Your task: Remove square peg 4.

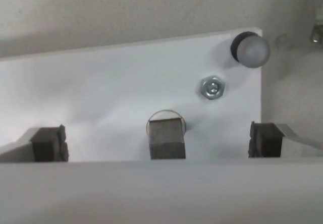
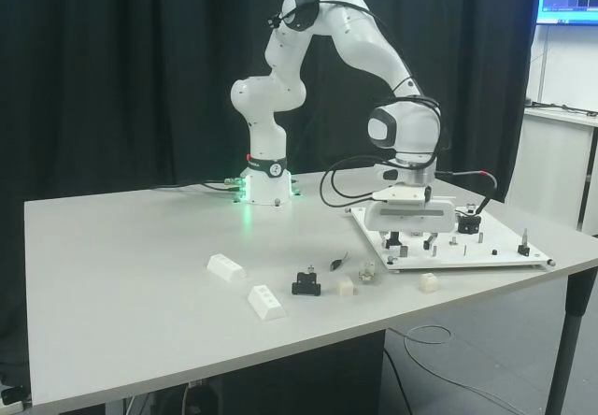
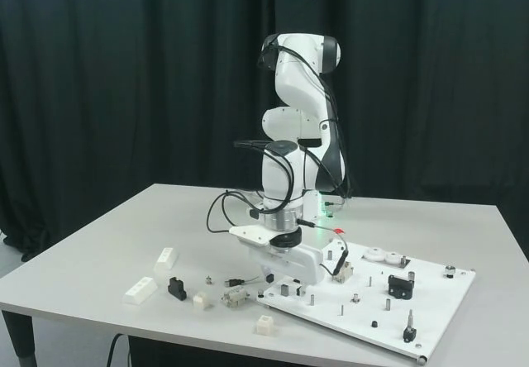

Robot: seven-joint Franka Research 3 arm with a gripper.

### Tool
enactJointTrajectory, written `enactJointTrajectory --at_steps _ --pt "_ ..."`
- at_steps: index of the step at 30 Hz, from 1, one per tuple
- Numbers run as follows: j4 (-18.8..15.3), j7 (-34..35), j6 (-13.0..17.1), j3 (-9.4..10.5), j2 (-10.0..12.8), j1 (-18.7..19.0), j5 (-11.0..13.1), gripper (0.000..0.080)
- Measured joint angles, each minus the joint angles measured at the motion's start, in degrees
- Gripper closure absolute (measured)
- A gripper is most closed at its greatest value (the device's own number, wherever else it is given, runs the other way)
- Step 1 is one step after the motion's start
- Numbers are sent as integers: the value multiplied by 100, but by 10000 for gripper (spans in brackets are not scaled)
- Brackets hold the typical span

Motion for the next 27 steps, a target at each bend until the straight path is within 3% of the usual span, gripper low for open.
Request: enactJointTrajectory --at_steps 26,27 --pt "-240 -9 402 -2 19 63 0 3" --pt "-240 -9 402 -4 21 62 0 266"
